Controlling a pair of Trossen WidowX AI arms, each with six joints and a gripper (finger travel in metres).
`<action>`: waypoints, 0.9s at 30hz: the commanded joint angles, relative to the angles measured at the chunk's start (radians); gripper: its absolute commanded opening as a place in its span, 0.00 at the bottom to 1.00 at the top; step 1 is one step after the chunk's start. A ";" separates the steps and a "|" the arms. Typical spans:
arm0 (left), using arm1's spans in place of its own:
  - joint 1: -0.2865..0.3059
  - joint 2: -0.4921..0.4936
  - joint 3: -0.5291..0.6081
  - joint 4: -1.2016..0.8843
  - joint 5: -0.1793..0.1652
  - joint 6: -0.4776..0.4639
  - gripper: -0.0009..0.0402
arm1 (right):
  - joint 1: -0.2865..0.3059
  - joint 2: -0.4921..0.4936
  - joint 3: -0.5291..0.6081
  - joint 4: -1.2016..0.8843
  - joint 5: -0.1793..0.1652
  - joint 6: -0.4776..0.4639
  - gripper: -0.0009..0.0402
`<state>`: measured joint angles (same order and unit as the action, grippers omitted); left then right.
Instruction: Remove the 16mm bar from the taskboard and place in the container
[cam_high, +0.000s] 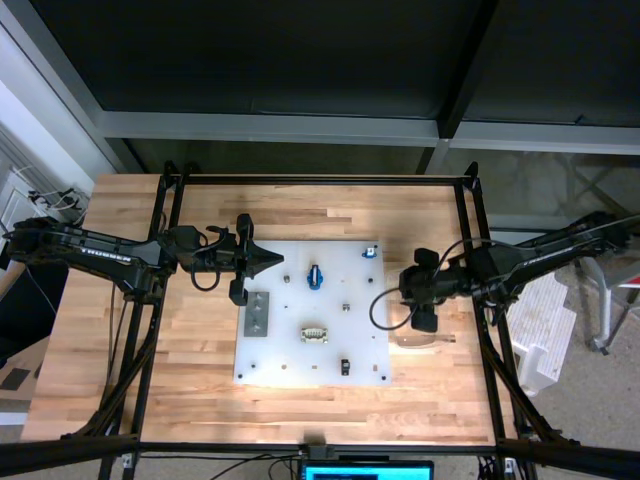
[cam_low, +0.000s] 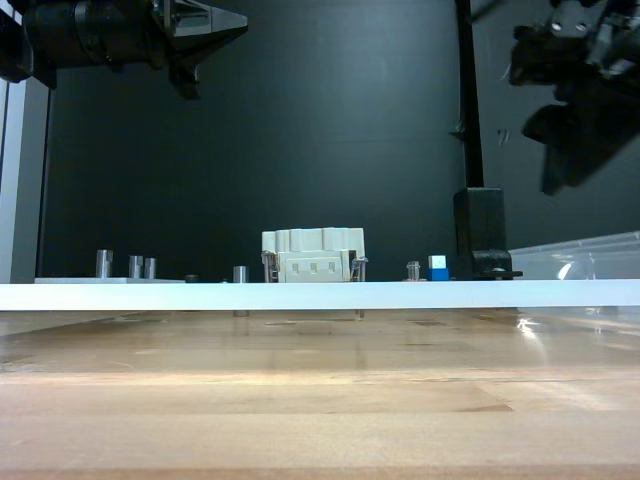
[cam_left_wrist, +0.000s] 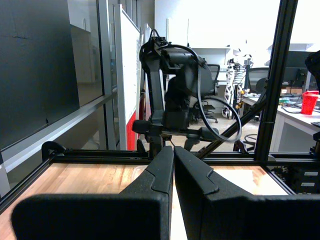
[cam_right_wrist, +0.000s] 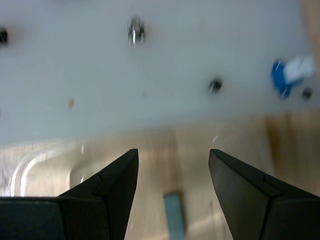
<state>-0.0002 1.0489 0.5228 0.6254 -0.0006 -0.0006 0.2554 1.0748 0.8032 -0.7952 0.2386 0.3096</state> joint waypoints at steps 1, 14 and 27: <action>0.000 0.000 0.000 0.000 0.000 0.000 0.02 | -0.066 -0.036 0.000 0.084 -0.044 -0.077 0.50; 0.000 0.000 0.000 0.000 0.000 0.000 0.02 | -0.198 -0.122 -0.051 0.659 -0.213 -0.277 0.46; 0.000 0.000 0.000 0.000 0.000 0.000 0.02 | -0.332 -0.121 -0.153 1.083 -0.350 -0.281 0.24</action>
<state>-0.0002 1.0489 0.5228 0.6254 -0.0002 -0.0006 -0.0582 0.9527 0.6521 0.2798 -0.1013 0.0238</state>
